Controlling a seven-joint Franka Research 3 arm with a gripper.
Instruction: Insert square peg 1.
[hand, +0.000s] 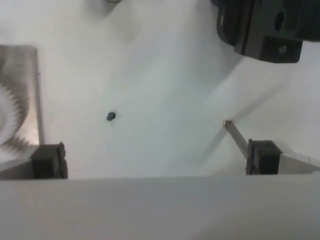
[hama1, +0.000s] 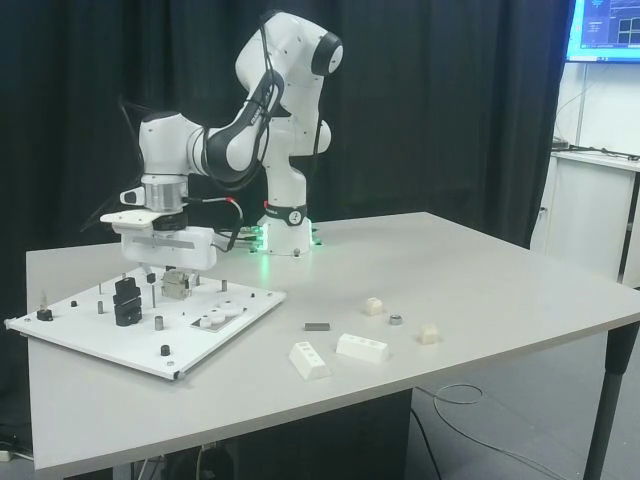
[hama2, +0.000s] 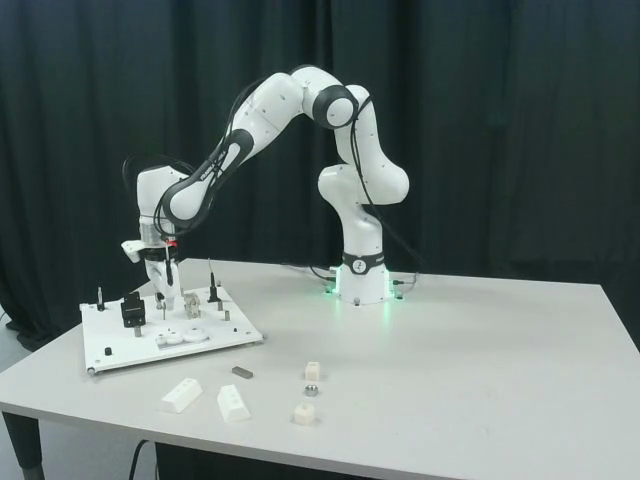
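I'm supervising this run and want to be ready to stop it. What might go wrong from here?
1. The thin peg stands right by one fingertip of the open end effector, not centred. Closing may tip it or push it aside.
2. The black block on the white board sits close by, so a sideways correction might clip it.

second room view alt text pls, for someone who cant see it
A white robot arm bolted on a grey table reaches over to a white board of pegs and small parts, its gripper just above the board. A few small white blocks and other loose pieces lie on the table in front, and black curtains hang behind.
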